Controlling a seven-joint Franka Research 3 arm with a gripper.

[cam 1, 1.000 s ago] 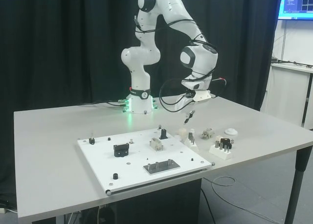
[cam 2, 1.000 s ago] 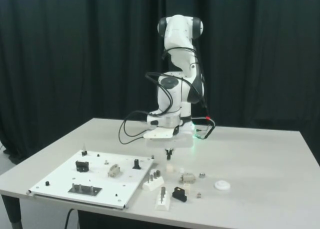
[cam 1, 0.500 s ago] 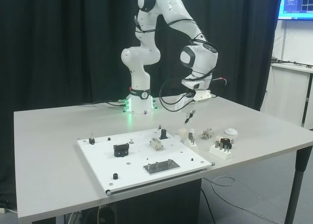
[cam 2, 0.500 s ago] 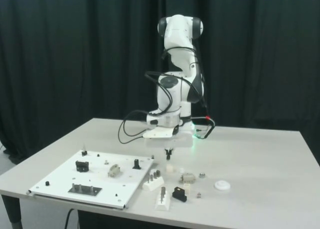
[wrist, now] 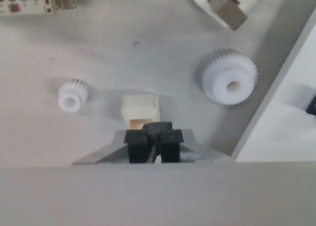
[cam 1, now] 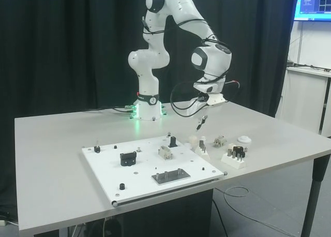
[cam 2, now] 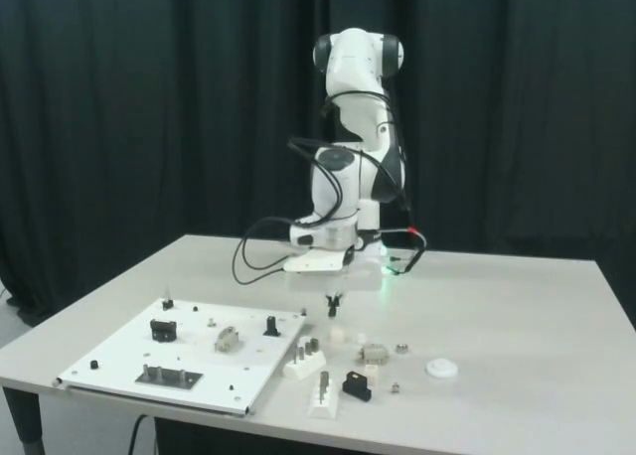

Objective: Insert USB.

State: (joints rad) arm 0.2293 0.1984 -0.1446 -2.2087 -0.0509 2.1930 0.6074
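A small black plug [wrist: 157, 130], probably the USB, is held clamped between the closed fingers of the gripper [wrist: 153, 146] at lower centre, raised above the grey table [cam 1: 51, 138] for carrying toward the white board [cam 1: 150, 167].

Small black USB plug [wrist: 158, 129] sits clamped between the two black fingertips, held in the air above the grey table. Its tip points down toward the table, directly over a small pale square block with an open slot [wrist: 140, 111].
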